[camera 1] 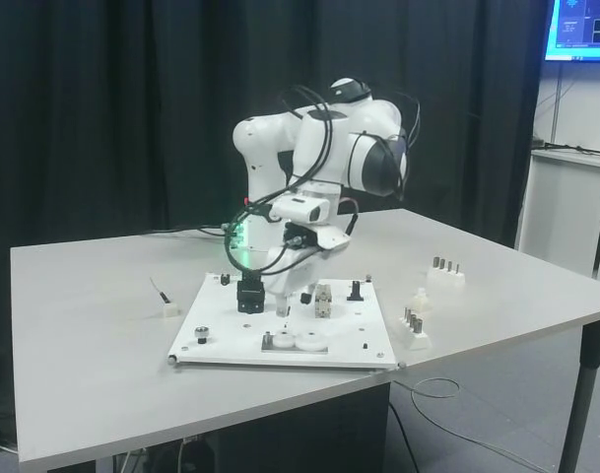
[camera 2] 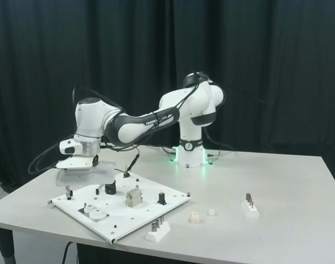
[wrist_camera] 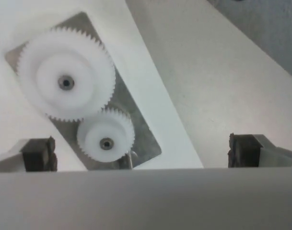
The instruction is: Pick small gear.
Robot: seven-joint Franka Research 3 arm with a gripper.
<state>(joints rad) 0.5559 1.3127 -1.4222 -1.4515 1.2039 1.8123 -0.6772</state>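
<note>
The small gear [wrist_camera: 106, 139] is sitting in the white board's [wrist_camera: 150, 100] grey recess, its teeth meshing with the large gear [wrist_camera: 65, 80] at its 11 o'clock. The gripper [wrist_camera: 142, 153] is hovering above, fingers [wrist_camera: 39, 154] spread apart and empty, over the desk [camera 1: 83, 325].

Wrist cam looks straight down, very close, past both fingertips onto the white board [wrist_camera: 157, 96] w/ two meshed gears in a recess. First room cam stands off the table's [camera 1: 93, 325] front corner, slightly above, facing the arm [camera 1: 319, 148] & black curtain. Second room cam sits farther back on another side, seeing the arm [camera 2: 139, 121] side-on; both room views share arm, table [camera 2: 288, 187] & board [camera 2: 120, 212].
</note>
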